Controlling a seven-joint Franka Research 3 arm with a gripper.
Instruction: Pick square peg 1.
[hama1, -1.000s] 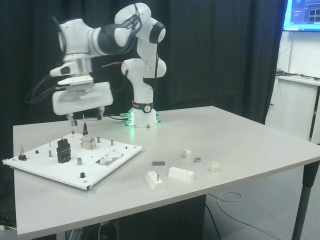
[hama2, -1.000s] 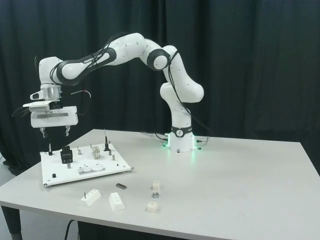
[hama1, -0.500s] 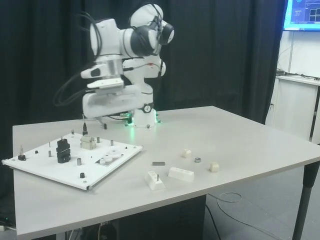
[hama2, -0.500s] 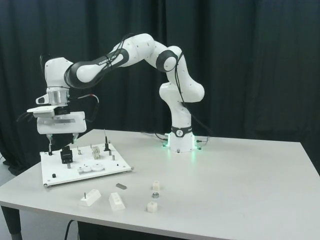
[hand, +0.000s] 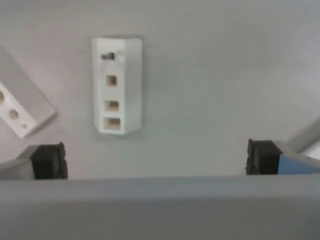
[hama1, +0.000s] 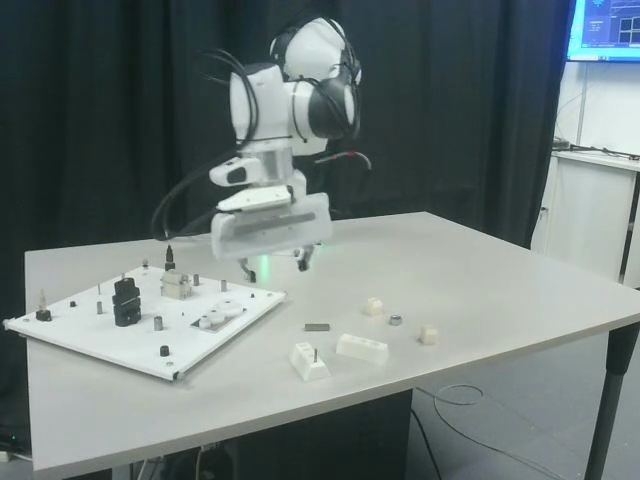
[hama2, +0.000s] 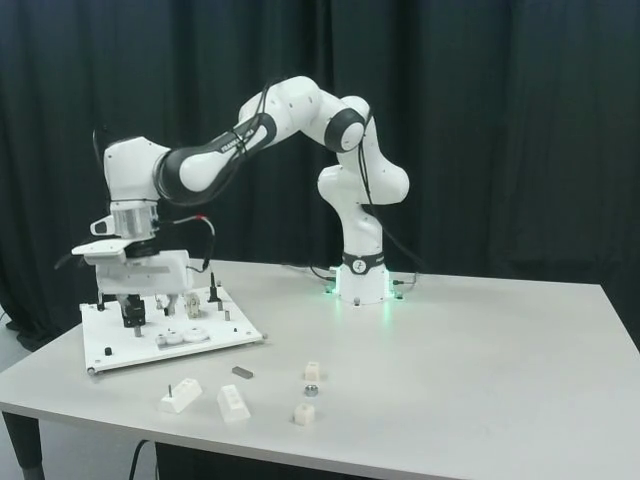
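– Hovering or holding, the gripper (hama1: 277, 265)?
– Hovering. It hangs in the air above the surface (hama1: 480, 270), by the far corner of the white board (hama1: 60, 335). The fingers (hand: 47, 161) are spread wide with nothing between them.
– Where's the peg?
– A small dark peg (hand: 107, 56) stands in the end hole of a white block (hand: 117, 85). The block has three empty square holes in a row beside it. Can't tell the peg's cross-section from here. In the first room view the block (hama1: 309, 360) sits near the front edge of the surface, with the peg (hama1: 316, 351) sticking up.
– Is the gripper touching it?
– No, well apart. The block lies on the surface off the board's corner, and the gripper is higher and further back.
– What's around the block?
– A second white block (hama1: 362, 348) just beside it, which shows round holes in the wrist view. There's a flat dark bar (hama1: 317, 326) between the blocks and the board. Two small cubes (hama1: 374, 306) and a ring (hama1: 396, 320) lie further along the surface.
– And the board?
– It carries black and grey fixtures and pins. All of them are clear of the gripper.
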